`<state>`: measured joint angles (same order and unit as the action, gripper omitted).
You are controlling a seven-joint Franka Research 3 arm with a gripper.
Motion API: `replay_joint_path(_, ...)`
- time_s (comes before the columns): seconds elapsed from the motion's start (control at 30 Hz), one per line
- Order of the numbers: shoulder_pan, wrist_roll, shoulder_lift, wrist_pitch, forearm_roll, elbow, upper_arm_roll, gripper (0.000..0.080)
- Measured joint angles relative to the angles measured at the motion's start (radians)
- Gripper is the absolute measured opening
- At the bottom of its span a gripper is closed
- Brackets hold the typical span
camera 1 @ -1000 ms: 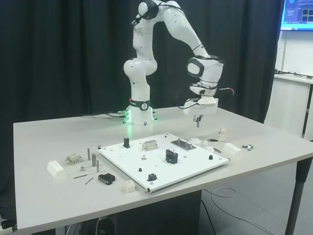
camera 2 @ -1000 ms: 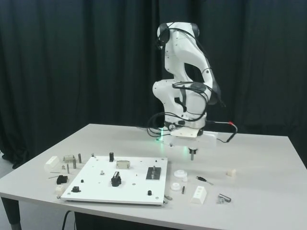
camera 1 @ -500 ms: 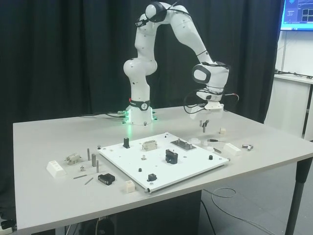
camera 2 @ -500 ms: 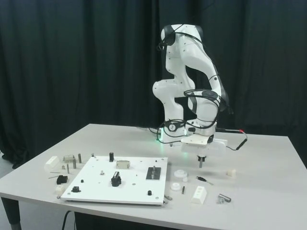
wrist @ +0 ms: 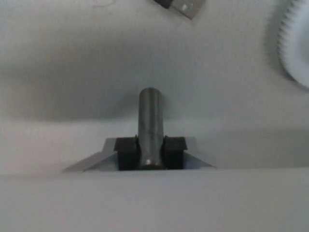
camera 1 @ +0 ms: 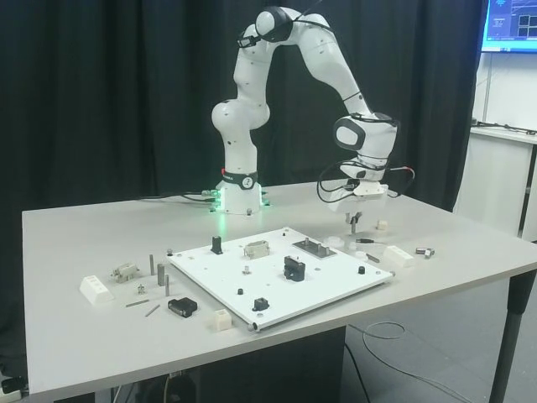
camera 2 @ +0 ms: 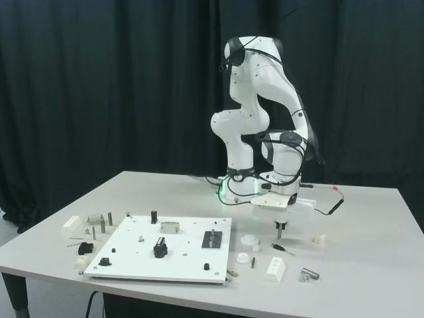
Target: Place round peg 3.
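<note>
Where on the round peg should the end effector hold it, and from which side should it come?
Grip the round peg at its upper end, coming from straight above. It is a slim, upright cylinder, and the end effector already clamps its top this way, leaving the lower end free above the grey table.

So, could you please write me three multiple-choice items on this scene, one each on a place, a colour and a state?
1. Where is the gripper?
A. Over the white board
B. Over the bare grey table beside the board
C. At the arm's base

2. What colour is the board?
A. Black
B. Green
C. White

3. What is the gripper's state?
A. Shut on the round peg
B. Open and empty
C. Shut on the white gear

Answers:
1 B: both room views show it past the board's edge, near the gear.
2 C: the board is white on the grey table.
3 A: the wrist view shows the peg clamped between the fingers.
</note>
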<state>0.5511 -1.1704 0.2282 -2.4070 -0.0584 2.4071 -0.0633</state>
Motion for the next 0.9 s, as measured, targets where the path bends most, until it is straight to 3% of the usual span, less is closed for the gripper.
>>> replay_joint_path(0.67,-0.009,0.005,0.044,0.005,-0.02,-0.037,0.003,0.0112)
replay_joint_path(0.7,-0.009,0.006,0.044,0.006,-0.02,-0.038,0.003,0.0362)
replay_joint_path(0.83,-0.01,0.006,0.043,0.022,-0.021,-0.047,0.005,0.0362)
replay_joint_path(0.87,-0.01,0.006,0.043,0.027,-0.021,-0.05,0.005,0.0681)
replay_joint_path(0.9,-0.01,0.006,0.043,0.034,-0.021,-0.053,0.005,0.0681)
